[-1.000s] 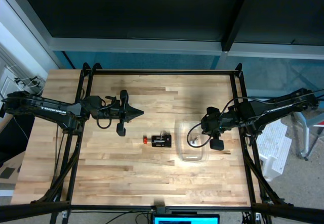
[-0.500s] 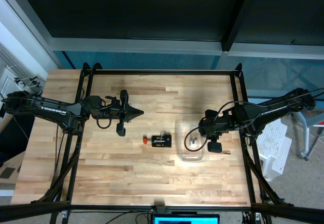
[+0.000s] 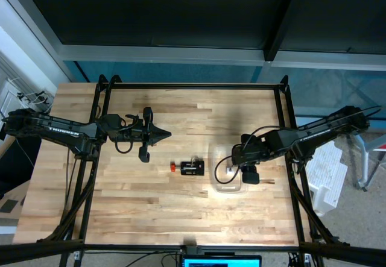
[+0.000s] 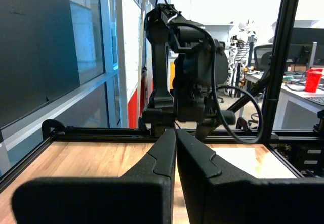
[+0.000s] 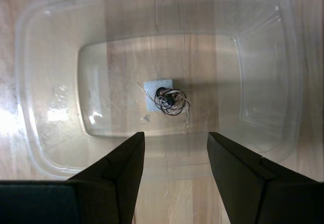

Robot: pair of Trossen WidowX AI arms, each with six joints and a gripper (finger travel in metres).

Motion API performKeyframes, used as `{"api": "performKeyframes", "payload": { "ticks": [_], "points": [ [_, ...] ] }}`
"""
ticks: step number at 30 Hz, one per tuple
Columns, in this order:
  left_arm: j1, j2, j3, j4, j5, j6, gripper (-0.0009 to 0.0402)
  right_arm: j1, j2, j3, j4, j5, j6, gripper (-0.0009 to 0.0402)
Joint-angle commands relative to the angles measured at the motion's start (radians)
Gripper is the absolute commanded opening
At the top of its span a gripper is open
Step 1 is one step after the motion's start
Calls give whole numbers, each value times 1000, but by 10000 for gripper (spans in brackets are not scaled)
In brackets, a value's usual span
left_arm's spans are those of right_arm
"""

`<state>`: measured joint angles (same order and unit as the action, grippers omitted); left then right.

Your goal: Pick the rca connector and install on the hub

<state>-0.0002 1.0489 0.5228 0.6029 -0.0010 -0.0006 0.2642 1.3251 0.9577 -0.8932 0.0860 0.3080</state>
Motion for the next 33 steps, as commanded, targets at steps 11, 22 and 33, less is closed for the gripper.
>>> {"api": "performKeyframes", "payload": {
  "ticks": [11, 22, 33],
  "points": [
    [0, 0, 0, 0, 0, 0, 0, 6, 103, 0, 51, 0, -2, 183],
    [0, 0, 0, 0, 0, 0, 0, 7, 183, 0, 109, 0, -2, 183],
    [0, 0, 0, 0, 0, 0, 0, 8, 205, -1, 132, 1, -2, 170]
  ]
}}
